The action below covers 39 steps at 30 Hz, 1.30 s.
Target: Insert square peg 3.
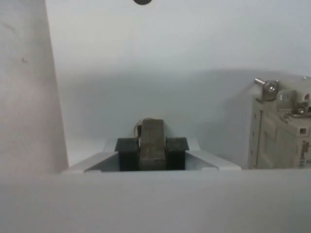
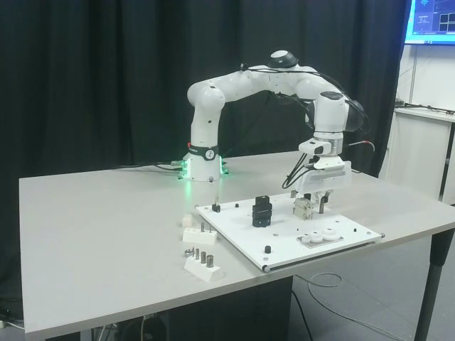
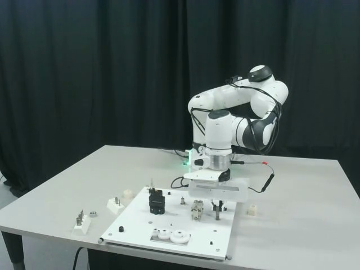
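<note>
In the wrist view my gripper (image 1: 151, 151) is shut on a dark grey square peg (image 1: 151, 138), which stands upright between the two black fingertips (image 1: 126, 151). The peg hangs just above the white board (image 1: 146, 73). From the room views, the gripper (image 2: 323, 202) (image 3: 216, 209) is over the board's far right part (image 2: 284, 245) (image 3: 169, 222), with the peg (image 3: 217, 214) pointing down close beside a small white terminal block (image 1: 279, 131) (image 2: 303, 207) (image 3: 197, 211). The peg's lower end is hidden in the wrist view.
A black fixture (image 2: 262, 211) (image 3: 156, 202) stands mid-board, and white gears (image 2: 320, 239) (image 3: 171, 234) lie near the front edge. Two white peg holders (image 2: 202, 264) (image 2: 193, 233) sit on the grey table beside the board. A small white part (image 3: 252, 210) lies off the board's other side.
</note>
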Available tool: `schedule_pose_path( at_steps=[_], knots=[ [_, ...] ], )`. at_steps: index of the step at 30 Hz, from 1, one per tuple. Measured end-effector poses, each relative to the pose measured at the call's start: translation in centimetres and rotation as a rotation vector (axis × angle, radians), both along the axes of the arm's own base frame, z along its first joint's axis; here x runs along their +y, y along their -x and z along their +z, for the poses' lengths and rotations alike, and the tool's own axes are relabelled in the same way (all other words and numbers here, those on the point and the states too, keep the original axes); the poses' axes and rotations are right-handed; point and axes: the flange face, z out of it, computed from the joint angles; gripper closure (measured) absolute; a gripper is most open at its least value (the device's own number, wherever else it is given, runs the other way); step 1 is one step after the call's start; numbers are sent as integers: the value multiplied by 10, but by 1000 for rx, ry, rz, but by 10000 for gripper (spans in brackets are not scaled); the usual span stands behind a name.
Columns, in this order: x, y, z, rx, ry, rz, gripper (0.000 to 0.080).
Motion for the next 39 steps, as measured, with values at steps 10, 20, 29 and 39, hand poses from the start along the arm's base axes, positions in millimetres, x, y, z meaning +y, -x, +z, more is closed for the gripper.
schedule_pose_path(
  at_steps=[10,20,29,39],
  knots=[
    [2,1,0,7,0,5,690],
    [4,1,0,13,0,10,690],
    [4,2,0,15,4,12,690],
    [3,2,-1,20,13,13,690]
  ],
)
